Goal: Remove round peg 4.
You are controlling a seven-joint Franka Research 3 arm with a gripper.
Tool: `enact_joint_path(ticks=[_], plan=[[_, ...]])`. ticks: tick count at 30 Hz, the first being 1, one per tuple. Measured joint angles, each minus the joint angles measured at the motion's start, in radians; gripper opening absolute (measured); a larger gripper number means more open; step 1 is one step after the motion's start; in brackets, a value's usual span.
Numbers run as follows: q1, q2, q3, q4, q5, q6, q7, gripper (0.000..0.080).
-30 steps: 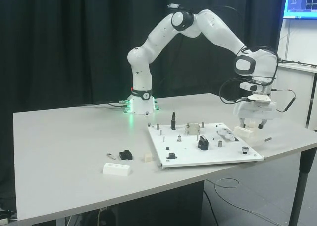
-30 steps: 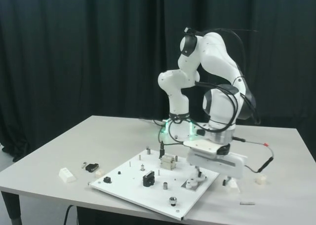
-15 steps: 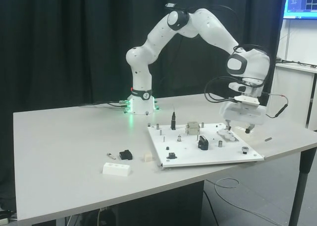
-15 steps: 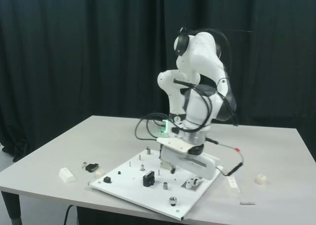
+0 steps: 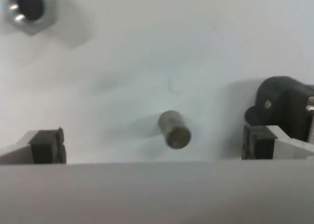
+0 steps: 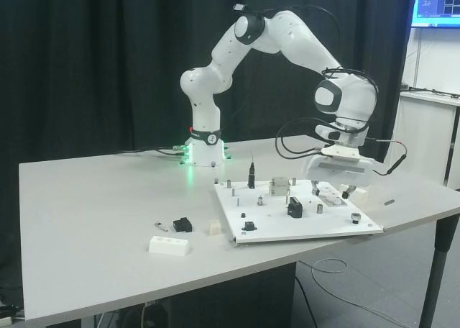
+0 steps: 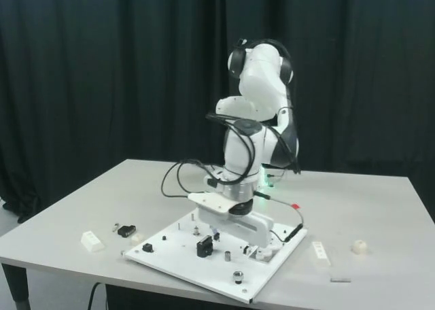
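A short grey round peg (image 5: 174, 129) stands upright in the white board (image 5: 147, 62), and in the wrist view it lies between my two fingertips. My gripper (image 5: 152, 144) is open, its black pads (image 5: 46, 146) wide apart on either side of the peg and touching nothing. In the first room view the gripper (image 6: 329, 192) hovers just above the board (image 6: 273, 227), over the peg (image 6: 319, 208) near the board's right part. From the second room view the peg (image 7: 228, 256) shows just below the gripper (image 7: 230, 242).
A black fixture (image 5: 282, 103) stands close beside one finger, and a grey hex nut (image 5: 28, 5) sits further off. The board also carries a tall black peg (image 6: 251, 175) and a grey block (image 6: 279, 186). A white block (image 6: 169, 245) and black part (image 6: 182, 224) lie left of the board.
The arm has swung from beyond the board's right edge leftward over the board and dropped lower, ending above the round peg. The fingers stay open and hold nothing.
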Motion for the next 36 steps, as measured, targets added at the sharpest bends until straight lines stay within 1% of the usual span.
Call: enact_joint_path(ticks=[9,14,18,23,36], plan=[[-0.070,-0.008,0.066,-0.011,0.000,0.000,-0.018,0.0800],[-0.087,-0.008,0.089,-0.021,0.000,0.001,-0.018,0.0800],[-0.088,-0.008,0.096,-0.034,0.000,0.006,-0.018,0.0800],[-0.089,-0.008,0.098,-0.050,0.000,0.022,-0.018,0.0800],[-0.104,-0.010,0.103,-0.094,0.004,0.078,-0.018,0.0800]])
